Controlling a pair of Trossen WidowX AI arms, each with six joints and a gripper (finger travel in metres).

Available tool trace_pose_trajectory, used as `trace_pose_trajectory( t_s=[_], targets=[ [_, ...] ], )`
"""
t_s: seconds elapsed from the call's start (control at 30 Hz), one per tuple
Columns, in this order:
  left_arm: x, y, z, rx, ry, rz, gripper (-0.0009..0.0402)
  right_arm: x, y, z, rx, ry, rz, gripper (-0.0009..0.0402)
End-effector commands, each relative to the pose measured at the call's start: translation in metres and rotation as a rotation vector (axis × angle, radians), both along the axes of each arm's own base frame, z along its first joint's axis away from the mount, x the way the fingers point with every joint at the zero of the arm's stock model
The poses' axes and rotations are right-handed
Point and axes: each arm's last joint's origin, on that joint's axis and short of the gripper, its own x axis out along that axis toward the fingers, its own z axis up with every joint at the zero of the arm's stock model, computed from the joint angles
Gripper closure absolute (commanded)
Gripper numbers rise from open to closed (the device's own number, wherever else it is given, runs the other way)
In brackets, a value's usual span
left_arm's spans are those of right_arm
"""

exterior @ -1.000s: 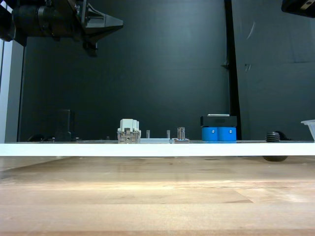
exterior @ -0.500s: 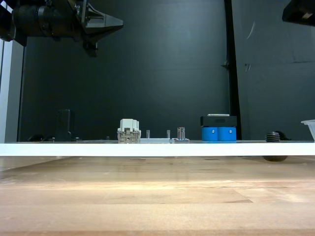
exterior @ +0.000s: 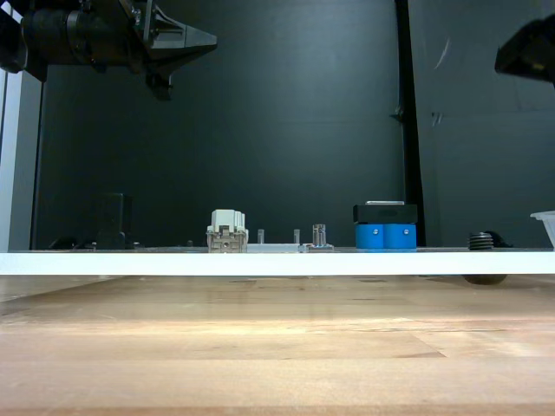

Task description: Remove the RJ45 connector from the taskboard and place in the container

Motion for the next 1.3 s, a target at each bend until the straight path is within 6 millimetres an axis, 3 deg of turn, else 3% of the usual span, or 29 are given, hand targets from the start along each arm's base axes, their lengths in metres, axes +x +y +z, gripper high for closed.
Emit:
trace_pose_trajectory(
  t_s=[0.03, 0.3, 0.57, 1.3],
  targets=[
    [0.000, 0.000, 0.000, 0.000, 0.000, 0.000, 0.0393, 0.000, 0.000, -0.007, 0.009, -0.012, 0.002, 0.0160],
    [0.000, 0.000, 0.000, 0.000, 0.000, 0.000, 0.0393, 0.003, 0.004, -0.029, -0.005, -0.039, 0.017, 0.0160],
    [0.000, 0.000, 0.000, 0.000, 0.000, 0.000, 0.0393, 0.006, 0.006, -0.039, 0.003, -0.059, 0.032, 0.0170],
    [0.000, 0.000, 0.000, 0.000, 0.000, 0.000, 0.0393, 0.005, 0.007, -0.039, 0.006, -0.063, 0.034, 0.0317]
  ],
)
